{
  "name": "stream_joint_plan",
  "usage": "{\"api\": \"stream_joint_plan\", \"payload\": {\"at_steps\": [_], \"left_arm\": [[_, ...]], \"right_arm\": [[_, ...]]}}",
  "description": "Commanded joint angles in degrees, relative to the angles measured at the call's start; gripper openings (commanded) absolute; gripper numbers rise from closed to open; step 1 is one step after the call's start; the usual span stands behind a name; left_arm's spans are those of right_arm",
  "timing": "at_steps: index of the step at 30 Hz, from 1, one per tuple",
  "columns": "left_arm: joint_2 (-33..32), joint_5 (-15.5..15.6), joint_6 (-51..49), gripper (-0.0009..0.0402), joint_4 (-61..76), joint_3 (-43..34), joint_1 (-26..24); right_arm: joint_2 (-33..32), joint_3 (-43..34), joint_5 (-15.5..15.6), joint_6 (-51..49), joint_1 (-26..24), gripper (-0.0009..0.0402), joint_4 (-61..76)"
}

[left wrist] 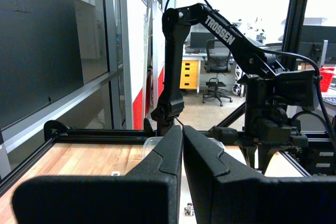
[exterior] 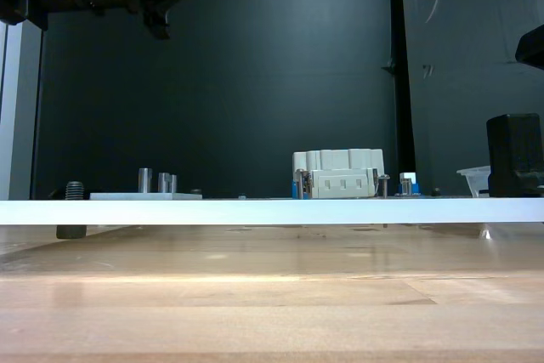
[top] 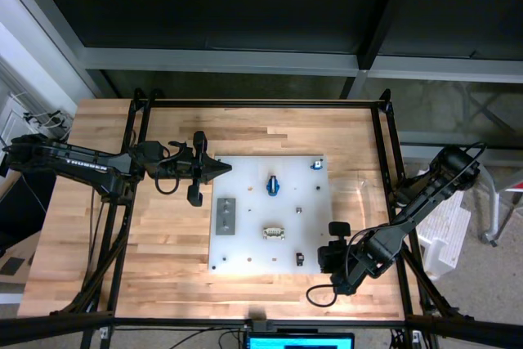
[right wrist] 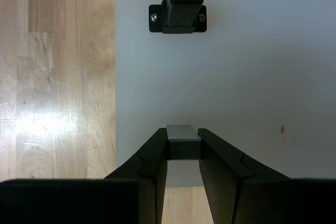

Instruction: Pick the 16mm bar and install on taskboard

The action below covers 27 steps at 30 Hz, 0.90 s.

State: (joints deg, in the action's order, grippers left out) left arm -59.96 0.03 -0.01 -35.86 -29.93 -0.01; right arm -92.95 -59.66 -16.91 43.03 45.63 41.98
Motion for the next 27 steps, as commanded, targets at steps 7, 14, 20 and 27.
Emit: {"api": "stream_joint_plan", "payload": {"at_steps": [7, 14, 20, 27], "left_arm": [[0.0, 0.0, 0.0, 0.0, 0.0, 0.0, 0.0], [0.0, 0.0, 0.0, 0.0, 0.0, 0.0, 0.0], [0.0, 0.0, 0.0, 0.0, 0.0, 0.0, 0.0], [0.0, 0.0, 0.0, 0.0, 0.0, 0.0, 0.0]], "right_arm": [[-0.6, 3.7, 0.7, 0.5, 0.0, 0.0, -4.9], [-0.6, 4.0, 0.6, 0.7, 0.0, 0.0, -5.0], [-0.6, 4.0, 0.6, 0.7, 0.0, 0.0032, -5.3], [-0.6, 3.4, 0.6, 0.6, 0.0, 0.0114, -5.4]]}}
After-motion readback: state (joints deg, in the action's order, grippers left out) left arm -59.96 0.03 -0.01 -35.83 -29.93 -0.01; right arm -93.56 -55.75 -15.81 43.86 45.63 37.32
